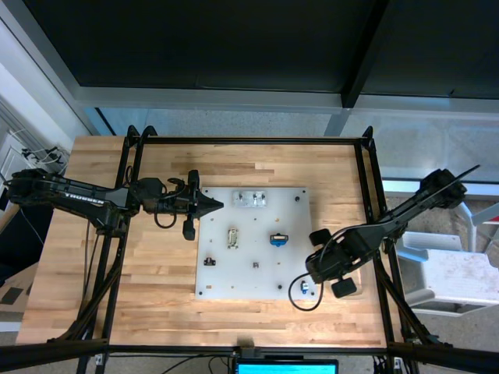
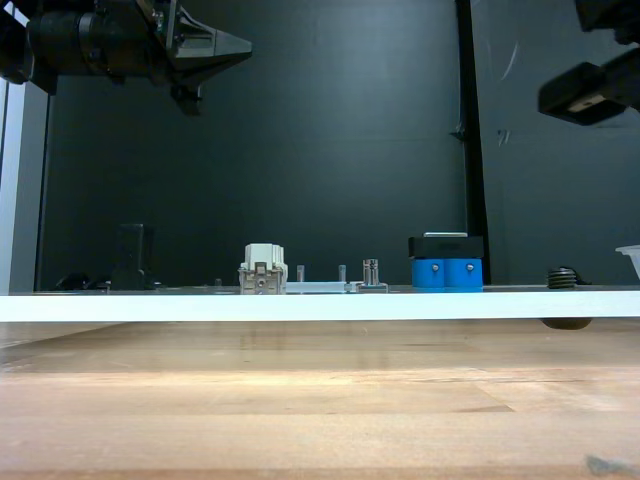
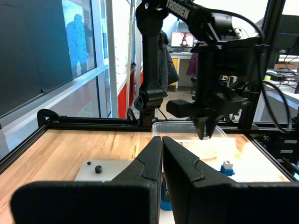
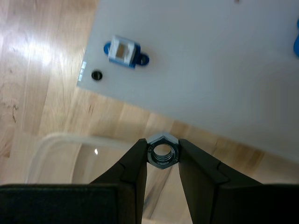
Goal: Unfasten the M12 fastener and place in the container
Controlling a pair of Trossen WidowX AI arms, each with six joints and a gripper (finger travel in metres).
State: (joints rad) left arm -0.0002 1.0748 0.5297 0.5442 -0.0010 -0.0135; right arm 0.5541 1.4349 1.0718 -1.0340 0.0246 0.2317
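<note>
Already off its stud: the M12 nut (image 4: 162, 155) sits clamped between the fingers of the right end effector (image 4: 162, 144), held in the air just past the near right edge of the white board (image 4: 210, 70). The ribbed stud (image 2: 563, 278) on the board stands bare, so unfastening looks done. The clear container (image 4: 51, 140) lies just beside that board edge, and the nut seems to hang over its rim. Still to do, by my reading: centre over it and release. The left end effector (image 1: 217, 205) hangs above the board's left edge, fingers pressed together, holding nothing.
</note>
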